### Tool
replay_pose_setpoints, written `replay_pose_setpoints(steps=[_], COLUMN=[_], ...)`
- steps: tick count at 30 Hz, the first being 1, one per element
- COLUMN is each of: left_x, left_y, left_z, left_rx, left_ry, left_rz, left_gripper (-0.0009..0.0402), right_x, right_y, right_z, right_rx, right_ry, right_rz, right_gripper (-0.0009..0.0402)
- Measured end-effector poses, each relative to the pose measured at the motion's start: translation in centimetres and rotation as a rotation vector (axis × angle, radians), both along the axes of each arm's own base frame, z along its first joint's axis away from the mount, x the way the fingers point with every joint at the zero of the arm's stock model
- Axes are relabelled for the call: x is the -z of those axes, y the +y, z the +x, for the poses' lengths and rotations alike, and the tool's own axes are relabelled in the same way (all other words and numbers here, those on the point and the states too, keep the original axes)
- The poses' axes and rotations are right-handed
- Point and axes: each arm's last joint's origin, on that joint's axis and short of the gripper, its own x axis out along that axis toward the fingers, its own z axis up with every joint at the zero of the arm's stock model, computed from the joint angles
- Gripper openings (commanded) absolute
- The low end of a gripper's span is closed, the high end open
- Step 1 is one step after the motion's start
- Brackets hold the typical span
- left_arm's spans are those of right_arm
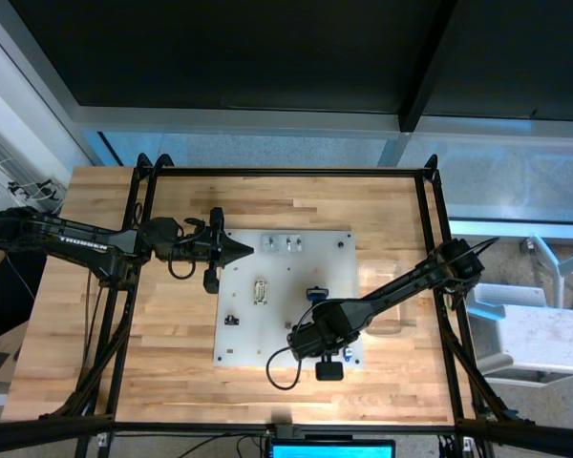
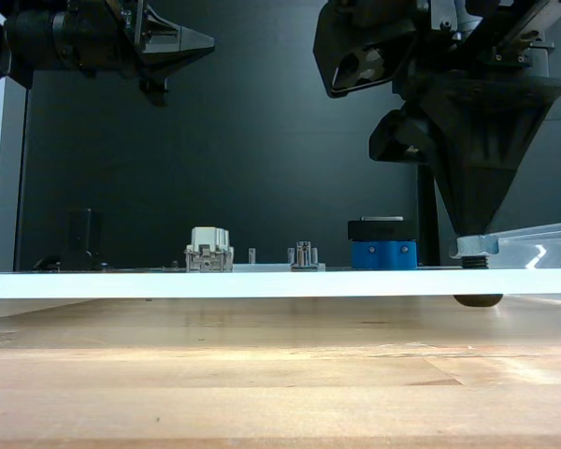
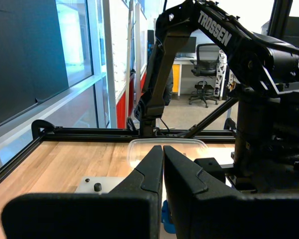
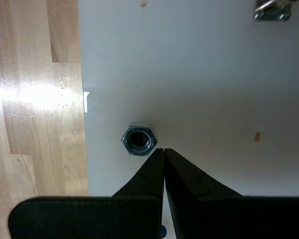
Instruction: Pick the M12 fastener and fasten on the M12 threads
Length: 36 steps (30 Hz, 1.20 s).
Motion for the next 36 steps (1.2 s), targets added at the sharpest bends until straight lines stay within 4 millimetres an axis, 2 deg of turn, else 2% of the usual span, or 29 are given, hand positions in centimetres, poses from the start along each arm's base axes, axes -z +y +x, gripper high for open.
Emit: replay_pose_setpoints(steps=[19, 28, 30, 34, 36], left_x=[0.0, 0.0, 0.0, 0.0, 0.0], left_y=[0.0, 0.0, 0.0, 0.0, 0.0], left_z=[0.0, 0.0, 0.0, 0.0, 0.0], left_rx=[0.000, 0.000, 0.000, 0.000, 0.000], left_ry=[0.001, 0.000, 0.000, 0.001, 0.001], left_rz=[0.000, 0.000, 0.000, 0.000, 0.000], left_gripper=[0.0000, 0.0000, 0.0000, 0.0000, 0.0000], right_x=[0.4, 0.4, 0.4, 0.2, 0.2], right_y=[0.0, 0.3, 0.4, 1.1, 1.2], right_z=[-0.2, -0.2, -0.3, -0.2, -0.3], right_rx=[0.018, 0.007, -0.010, -0.117, -0.125], right_ry=[-0.006, 0.009, 0.026, 0.078, 0.085], right_rz=[-0.031, 0.021, 0.059, 0.278, 0.294], right_gripper=[0.0000, 0.0000, 0.0000, 0.0000, 0.0000])
